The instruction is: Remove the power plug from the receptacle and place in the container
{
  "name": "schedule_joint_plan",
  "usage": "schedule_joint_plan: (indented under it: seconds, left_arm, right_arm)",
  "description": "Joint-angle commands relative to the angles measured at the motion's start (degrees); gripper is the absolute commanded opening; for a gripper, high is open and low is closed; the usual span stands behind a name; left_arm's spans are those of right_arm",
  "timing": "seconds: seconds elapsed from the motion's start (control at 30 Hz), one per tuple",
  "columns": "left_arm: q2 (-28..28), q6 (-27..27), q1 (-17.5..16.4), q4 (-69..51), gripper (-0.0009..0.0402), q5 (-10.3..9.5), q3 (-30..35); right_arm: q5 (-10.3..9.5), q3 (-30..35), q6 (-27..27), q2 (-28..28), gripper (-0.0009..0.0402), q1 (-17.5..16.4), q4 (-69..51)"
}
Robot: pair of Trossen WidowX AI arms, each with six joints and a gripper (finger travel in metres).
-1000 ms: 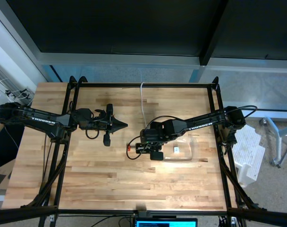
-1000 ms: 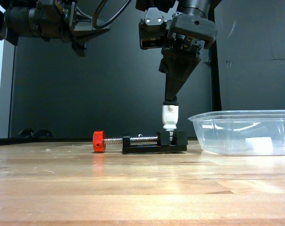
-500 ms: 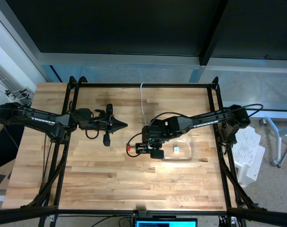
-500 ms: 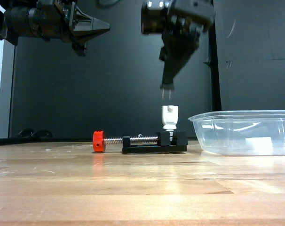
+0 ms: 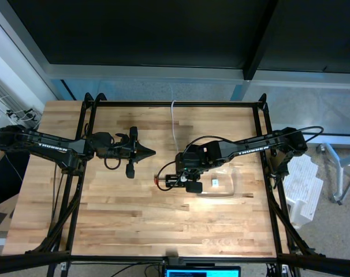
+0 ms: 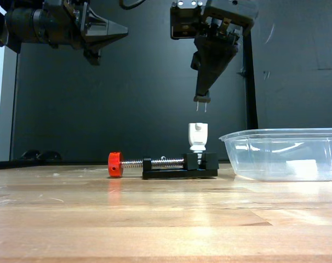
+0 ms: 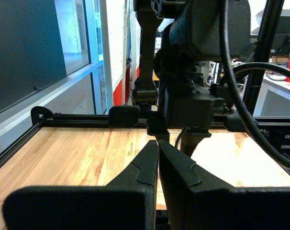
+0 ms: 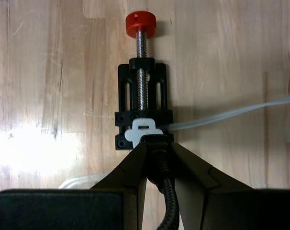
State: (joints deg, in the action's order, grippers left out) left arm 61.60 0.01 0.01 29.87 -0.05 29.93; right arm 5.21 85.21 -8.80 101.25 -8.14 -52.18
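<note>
Nearest is bare wood table [image 6: 155,230]. Mid-table on the R side the container [image 6: 248,161] sits flat: a clear tray w/ a small white label [image 5: 215,183] inside, nothing else seen in it. Just beside it on the L, a black clamp [image 6: 179,165] lies on the table, its screw pointing L to a red knob [image 6: 115,164]. The receptacle [image 6: 198,136] stands upright in the clamp's R end, white, socket face up.

Directly above it is the right hand [image 6: 202,90], pointing straight down. Its fingers [image 8: 133,165] are closed in tight on the power plug [image 6: 201,99], w/ the black body pinched at the tips and two prongs facing down. The prongs are out of the receptacle. Low view shows a small gap of air betw. them, and the plug hangs approx. in line over the socket, not over the container. In the right wrist view a dark braided cord [image 8: 168,201] runs back from the plug betw. the fingers.

Farther back & to the L, the left hand [image 5: 147,153] is held high over the table. It's level, tips pointing R toward the right arm, fingers pressed together w/ nothing betw. them. It's well apart from clamp & tray.

Farthest, a long white cable [image 5: 174,124] runs from the receptacle to the table's far edge.
</note>
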Motion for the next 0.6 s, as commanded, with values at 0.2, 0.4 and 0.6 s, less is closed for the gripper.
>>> schedule_joint_plan:
  seconds: [0.2, 0.4, 0.6]
  left_arm:
    - [-0.1, 0.0, 0.0, 0.0, 0.0000, 0.02, 0.0]
    - [0.0, 0.0, 0.0, 0.0, 0.0000, 0.00, 0.0]
    - [0.0, 0.0, 0.0, 0.0, 0.0000, 0.02, 0.0]
  right_arm:
    - [1.46, -9.8, -1.3, -7.3, 0.0000, -0.9, 4.4]
    - [1.49, -17.7, -2.2, -12.1, 0.0000, -2.3, 8.4]
    - [1.44, -25.0, -2.8, -15.1, 0.0000, -3.3, 13.2]
